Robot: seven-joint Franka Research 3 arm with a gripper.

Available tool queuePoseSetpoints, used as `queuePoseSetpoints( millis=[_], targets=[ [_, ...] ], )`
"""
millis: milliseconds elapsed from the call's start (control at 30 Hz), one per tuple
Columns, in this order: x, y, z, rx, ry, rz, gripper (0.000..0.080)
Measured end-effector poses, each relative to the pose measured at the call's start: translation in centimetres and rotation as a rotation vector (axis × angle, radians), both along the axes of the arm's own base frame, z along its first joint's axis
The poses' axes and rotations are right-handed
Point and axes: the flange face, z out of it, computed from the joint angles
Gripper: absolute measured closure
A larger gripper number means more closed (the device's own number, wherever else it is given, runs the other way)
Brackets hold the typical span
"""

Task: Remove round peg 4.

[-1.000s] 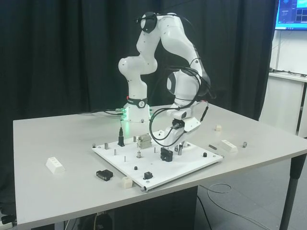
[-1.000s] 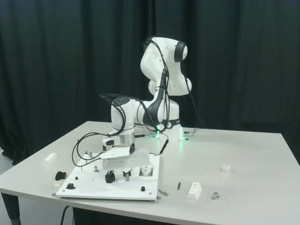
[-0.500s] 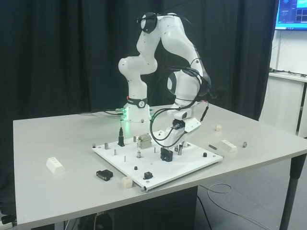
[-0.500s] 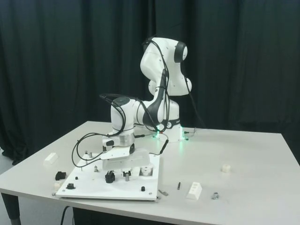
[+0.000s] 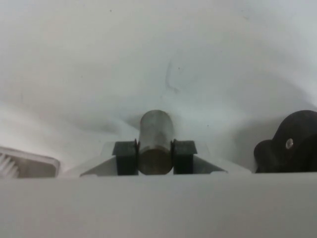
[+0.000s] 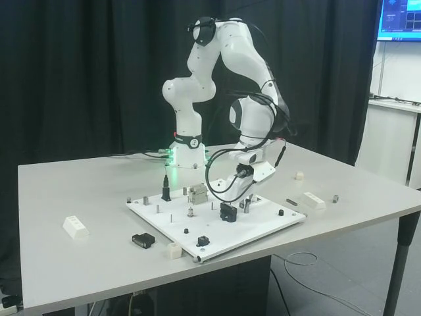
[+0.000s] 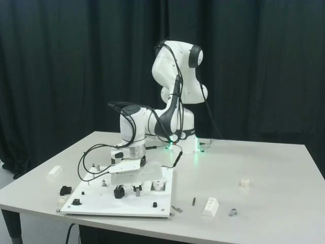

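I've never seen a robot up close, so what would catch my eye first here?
First the tall white arm, bolted at the back of the grey table and bent down over a white board studded with small parts. Up close, its gripper is shut on a grey round peg, with a black knob just beside it.

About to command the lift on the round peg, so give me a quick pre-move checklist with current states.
1. Jaws shut on the round peg, one on each side: ok.
2. Peg centred in the gripper: ok.
3. Peg upright, not tilted: cannot tell.
4. Black part beside the peg stands apart from the jaws: ok.
5. Peg already free of the white board: cannot tell.
6. Cable looping off the wrist hangs above the board fixtures: ok.
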Motion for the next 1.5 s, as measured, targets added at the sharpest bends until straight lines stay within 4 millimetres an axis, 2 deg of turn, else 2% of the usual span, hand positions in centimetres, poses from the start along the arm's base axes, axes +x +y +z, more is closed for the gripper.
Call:
queuePoseSetpoints(
  millis=[1500],
  targets=[
    [-0.28,-0.22,-0.01,0.015,-0.015,0.01,0.0653]
  ],
)
